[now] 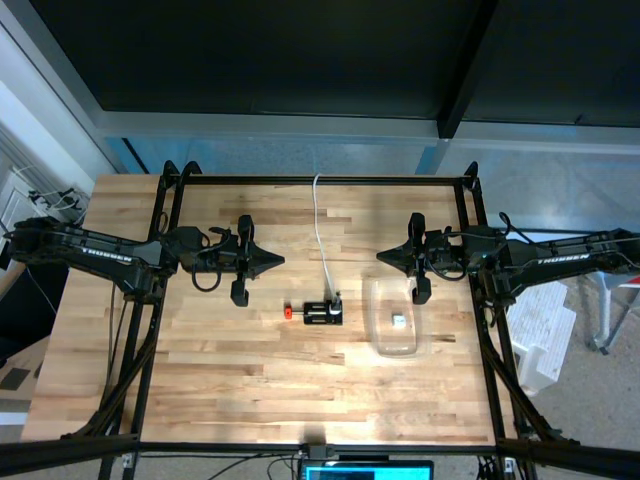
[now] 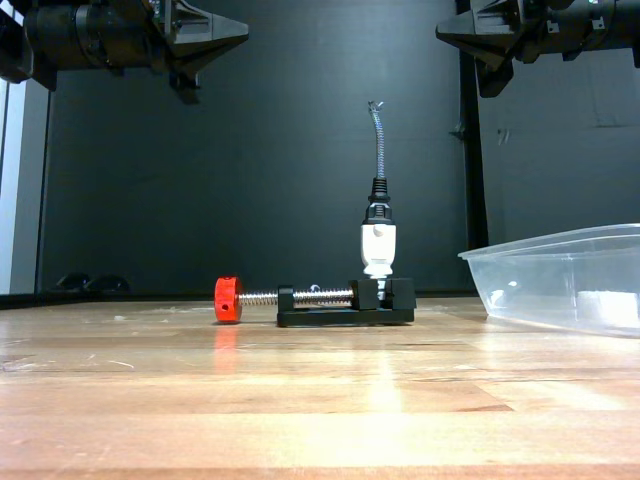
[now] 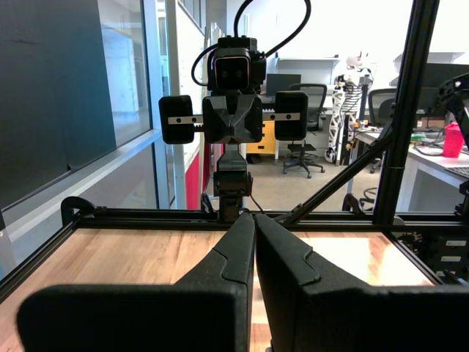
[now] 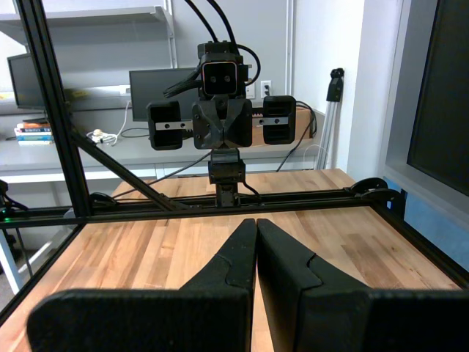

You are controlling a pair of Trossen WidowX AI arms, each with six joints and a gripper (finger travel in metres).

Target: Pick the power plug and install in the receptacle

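Above wooden table (image 1: 250,385), left tool (image 1: 281,261) and right tool (image 1: 380,257), both closed

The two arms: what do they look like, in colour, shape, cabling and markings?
The left arm and right arm are matte black with white TROSSEN lettering along the link. The left gripper, over the table at its left half, and the right gripper, over its right half, each end in two wedge-shaped black fingers tapering to a point, shut together. Black cables loop at each wrist.
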